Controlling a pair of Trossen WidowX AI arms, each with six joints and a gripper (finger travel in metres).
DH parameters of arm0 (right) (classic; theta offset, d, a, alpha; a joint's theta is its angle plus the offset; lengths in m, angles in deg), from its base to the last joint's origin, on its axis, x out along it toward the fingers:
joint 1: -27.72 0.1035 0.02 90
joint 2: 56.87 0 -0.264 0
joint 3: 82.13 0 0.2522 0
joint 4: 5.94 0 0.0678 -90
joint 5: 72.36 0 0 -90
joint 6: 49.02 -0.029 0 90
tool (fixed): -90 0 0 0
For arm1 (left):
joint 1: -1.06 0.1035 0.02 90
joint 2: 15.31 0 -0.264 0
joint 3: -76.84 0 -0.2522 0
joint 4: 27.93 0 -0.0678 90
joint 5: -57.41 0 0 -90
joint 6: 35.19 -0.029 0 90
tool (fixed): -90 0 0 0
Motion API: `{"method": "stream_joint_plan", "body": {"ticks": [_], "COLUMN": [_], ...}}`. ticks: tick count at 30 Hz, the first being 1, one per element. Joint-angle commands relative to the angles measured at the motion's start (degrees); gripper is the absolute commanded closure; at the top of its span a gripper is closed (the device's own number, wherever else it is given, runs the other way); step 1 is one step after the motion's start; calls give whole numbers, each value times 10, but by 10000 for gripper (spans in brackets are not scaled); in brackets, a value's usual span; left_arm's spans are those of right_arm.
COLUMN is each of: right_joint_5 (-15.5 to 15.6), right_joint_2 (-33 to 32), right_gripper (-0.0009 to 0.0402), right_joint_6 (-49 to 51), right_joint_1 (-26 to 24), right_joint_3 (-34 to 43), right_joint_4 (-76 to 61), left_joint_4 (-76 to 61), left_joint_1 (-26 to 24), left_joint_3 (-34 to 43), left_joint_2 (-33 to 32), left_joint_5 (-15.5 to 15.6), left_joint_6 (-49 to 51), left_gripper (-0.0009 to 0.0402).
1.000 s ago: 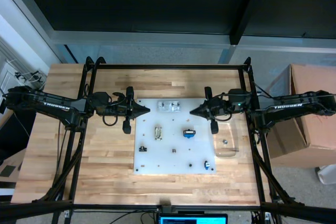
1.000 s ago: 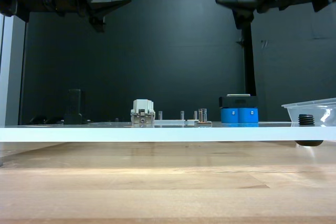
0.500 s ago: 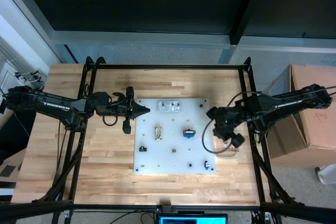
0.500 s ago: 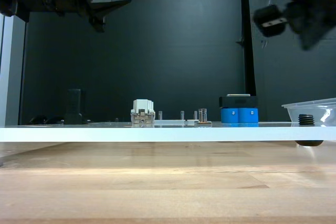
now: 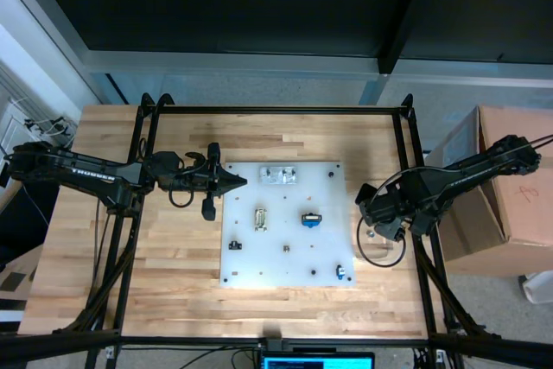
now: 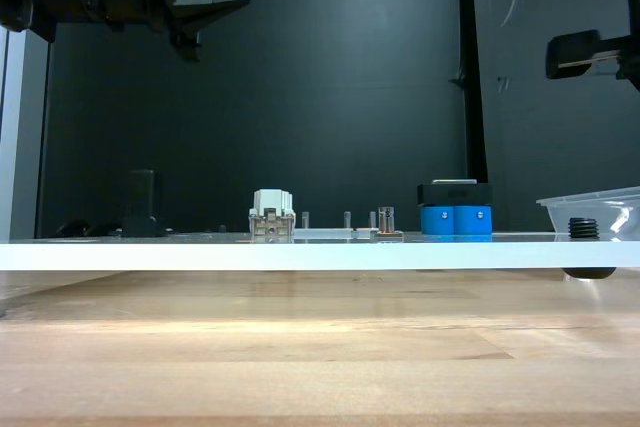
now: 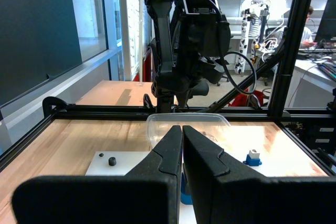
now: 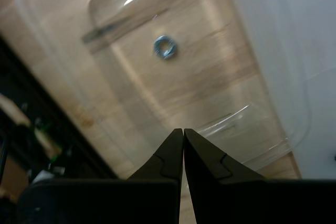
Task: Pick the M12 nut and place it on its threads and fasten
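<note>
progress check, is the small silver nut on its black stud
Off: nut lies free in the clear plastic tray below the right gripper; stud ribs bare; left gripper hangs by the white board's left edge.

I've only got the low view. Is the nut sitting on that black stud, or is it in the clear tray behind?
Observer: In the tray; the right wrist view shows the M12 nut lying free in the clear tray.
Operator: Where's the right gripper?
Observer: The right gripper hangs over the tray, shut, clear of the nut.
Operator: And the left?
Observer: The left gripper, shut, hovers over the board's far left corner.
</note>
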Motion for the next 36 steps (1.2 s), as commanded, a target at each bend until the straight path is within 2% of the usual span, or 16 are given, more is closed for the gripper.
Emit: {"method": "stream_joint_plan", "body": {"ticks": [1, 9, 13, 15, 25, 36], "right_joint_5": [1, 4, 45, 45, 45, 41], "right_joint_2": [1, 5, -5, -8, -8, -8], "right_gripper": [375, 290, 252, 240, 220, 221], "right_joint_6": [11, 81, 92, 94, 118, 118], "right_joint_1": [0, -14, -39, -52, -82, -102], "right_joint_3": [-1, -3, -8, -17, -96, -176], "right_joint_4": [6, 45, 58, 62, 134, 240], "left_joint_4": [0, 0, 0, 0, 0, 0], "left_joint_1": [0, 0, 0, 0, 0, 0], "left_joint_3": [0, 0, 0, 0, 0, 0], "left_joint_2": [0, 0, 0, 0, 0, 0], "left_joint_5": [0, 0, 0, 0, 0, 0], "left_joint_6": [0, 0, 0, 0, 0, 0], "left_gripper": [393, 393, 393, 393, 393, 393]}}
